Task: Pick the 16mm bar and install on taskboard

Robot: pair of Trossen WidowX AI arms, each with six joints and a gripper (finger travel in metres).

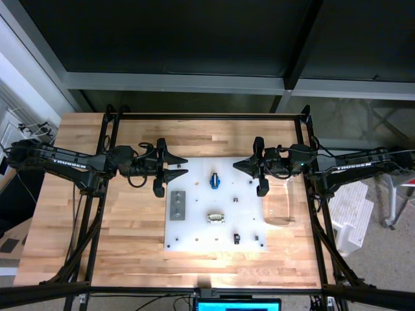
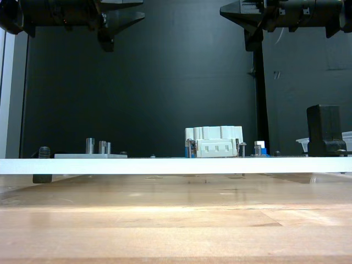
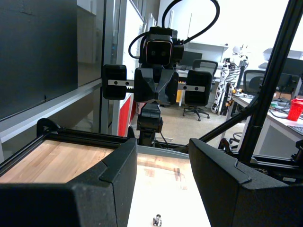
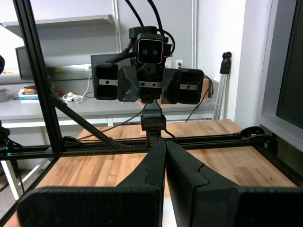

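a broad wooden table (image 1: pixel 130 246) carries a white rectangular task board (image 1: pixel 194 241) at its middle. both black arms hang high over the far part of the board, nose to nose. the left gripper (image 1: pixel 181 166) has its fingers spread with nothing between them, and the right gripper (image 1: pixel 237 165) has its fingers pressed together, also carrying nothing.

so the 16mm bar is in neither gripper. a grey rectangular plate (image 1: pixel 177 208) sits on the left part of the board, with short metal pegs (image 2: pixel 90 146) standing on it. the bar may be one of these, but i cannot tell which.

the likeliest slip, i'd say, is grabbing a neighbouring peg, since they stand close together. a bar pinched off-centre could tilt and jam at its seat. with the grippers facing each other this near, both descending together risks a knock.
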